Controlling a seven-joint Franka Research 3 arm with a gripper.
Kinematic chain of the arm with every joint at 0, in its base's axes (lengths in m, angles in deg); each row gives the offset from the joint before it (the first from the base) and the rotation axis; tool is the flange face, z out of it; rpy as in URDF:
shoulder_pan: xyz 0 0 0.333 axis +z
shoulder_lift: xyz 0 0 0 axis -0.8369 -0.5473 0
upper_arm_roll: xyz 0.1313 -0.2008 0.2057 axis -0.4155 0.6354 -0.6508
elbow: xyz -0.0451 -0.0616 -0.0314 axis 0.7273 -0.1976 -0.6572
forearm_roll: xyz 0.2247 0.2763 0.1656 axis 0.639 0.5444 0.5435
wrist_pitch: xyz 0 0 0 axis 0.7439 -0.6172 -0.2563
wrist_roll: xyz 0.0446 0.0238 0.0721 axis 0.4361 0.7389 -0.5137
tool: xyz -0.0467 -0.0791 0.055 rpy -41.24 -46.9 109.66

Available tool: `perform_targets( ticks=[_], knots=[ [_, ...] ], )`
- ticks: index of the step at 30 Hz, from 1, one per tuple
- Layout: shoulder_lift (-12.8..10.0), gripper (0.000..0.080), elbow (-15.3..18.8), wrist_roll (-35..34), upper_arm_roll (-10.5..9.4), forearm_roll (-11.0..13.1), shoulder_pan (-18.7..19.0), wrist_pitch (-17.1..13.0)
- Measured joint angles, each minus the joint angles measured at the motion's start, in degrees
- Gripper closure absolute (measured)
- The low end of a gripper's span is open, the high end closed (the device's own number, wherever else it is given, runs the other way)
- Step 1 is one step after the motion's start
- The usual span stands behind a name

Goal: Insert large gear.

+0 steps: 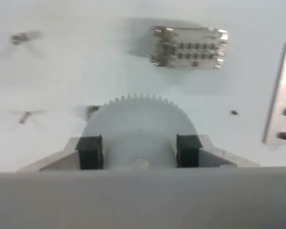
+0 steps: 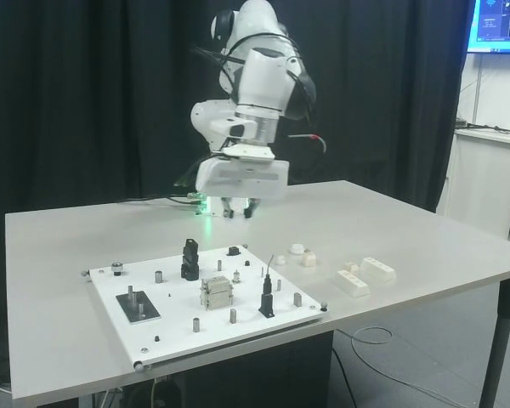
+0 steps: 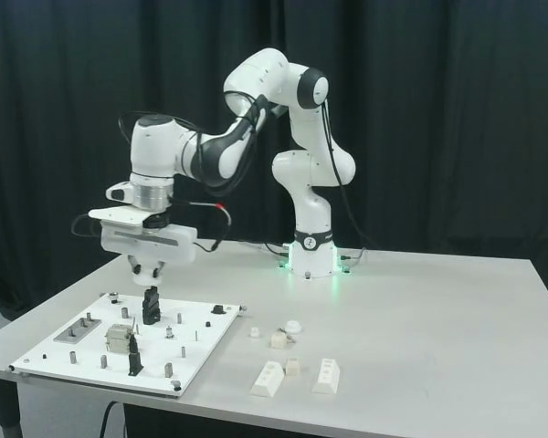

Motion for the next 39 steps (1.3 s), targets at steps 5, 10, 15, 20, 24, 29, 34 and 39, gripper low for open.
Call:
perform_targets(
  ticks=[5, 10, 15, 20, 24, 29, 34, 39],
  knots=[
    [-1.0, 0.047, -1.3, 3.1, 0.0, 1.0, -2.4, -0.3],
    [-3.2, 0.047, -3.6, 7.4, 0.01, 3.4, -5.2, -0.6],
    [-6.5, 0.047, -7.0, 11.4, 0.03, 5.9, -8.0, -0.7],
    [-10.4, 0.047, -10.9, 14.8, 0.05, 8.5, -10.6, -0.6],
    [-13.7, 0.047, -14.3, 17.3, 0.05, 10.6, -12.5, -0.5],
    [-17.5, 0.047, -18.3, 19.7, 0.06, 13.0, -14.5, -0.2],
    [-21.0, 0.047, -22.3, 21.3, 0.07, 14.6, -16.2, 0.5],
    [-23.9, 0.047, -25.8, 22.0, 0.08, 15.7, -17.6, 1.7]
  ],
)
